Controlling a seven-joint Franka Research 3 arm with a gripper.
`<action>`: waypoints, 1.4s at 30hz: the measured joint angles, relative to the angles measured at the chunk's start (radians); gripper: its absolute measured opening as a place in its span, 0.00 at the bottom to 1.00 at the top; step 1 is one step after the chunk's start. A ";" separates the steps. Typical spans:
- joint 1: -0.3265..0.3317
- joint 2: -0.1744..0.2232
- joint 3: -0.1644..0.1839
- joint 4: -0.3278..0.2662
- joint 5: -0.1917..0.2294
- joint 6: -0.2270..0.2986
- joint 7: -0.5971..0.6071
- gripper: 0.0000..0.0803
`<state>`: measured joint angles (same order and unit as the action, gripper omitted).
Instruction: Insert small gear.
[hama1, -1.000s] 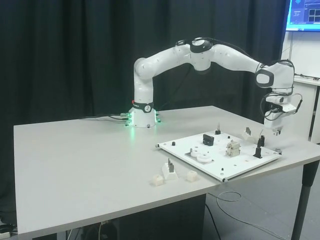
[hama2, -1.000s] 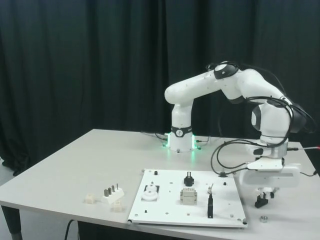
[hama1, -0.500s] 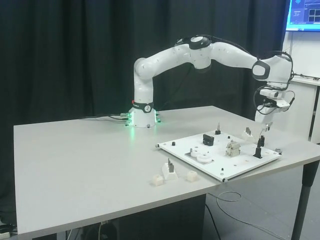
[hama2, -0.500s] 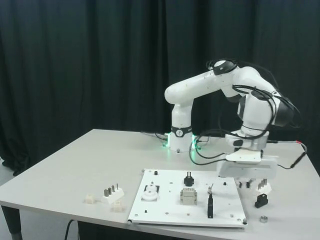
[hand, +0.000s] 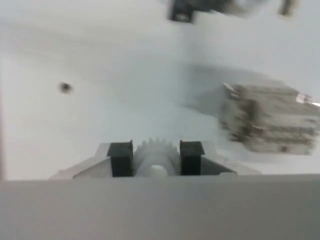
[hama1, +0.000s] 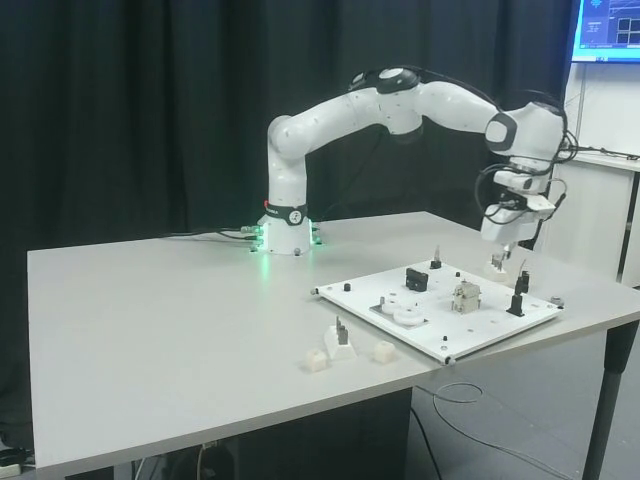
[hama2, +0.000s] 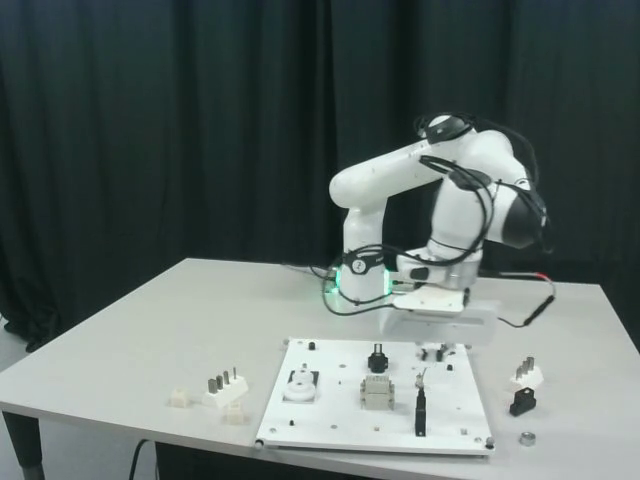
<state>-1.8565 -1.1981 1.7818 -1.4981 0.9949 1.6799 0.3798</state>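
- The gripper (hand: 156, 159) is clamped on the small gear (hand: 156, 156): in the wrist view its two black fingertips (hand: 120, 158) press either side of a white toothed wheel, so the task's thing sits in the tool, above the board and not on it.
- In the second room view the gripper (hama2: 437, 350) hangs over the far right part of the white board (hama2: 330, 420), near a small black post; the gear itself is too small to make out there.
- On the board's left part sits a white gear base (hama2: 299, 386), well apart from the gripper. I judge this the likely seat for the gear, though no free peg can be made out on it.
- Risk: the pads hold the gear by its teeth, which looks a thin purchase; a jolt in transit could turn it or let it drop.
- Risk: a low pass over the board could catch the grey connector block (hama2: 376, 391) or the black upright part (hama2: 420, 408), which lie between the gripper and the base.
- Risk: a tilted or off-centre gear could jam on its peg, or its teeth could ride on a neighbouring gear rather than mesh.
- Writing: a screen (hama1: 606, 30) at the far right of the first room view shows marks, none readable. No brand or label can be read on the white arm (hama1: 380, 105) or the parts.
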 joint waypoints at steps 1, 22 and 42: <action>0.002 0.000 -0.006 -0.013 0.000 0.000 -0.014 0.24; 0.032 -0.002 -0.076 -0.298 0.077 0.114 -0.347 0.24; 0.043 -0.029 -0.125 -0.556 0.243 0.197 -0.678 0.24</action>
<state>-1.8135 -1.2266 1.6567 -2.0543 1.2379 1.8765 -0.2982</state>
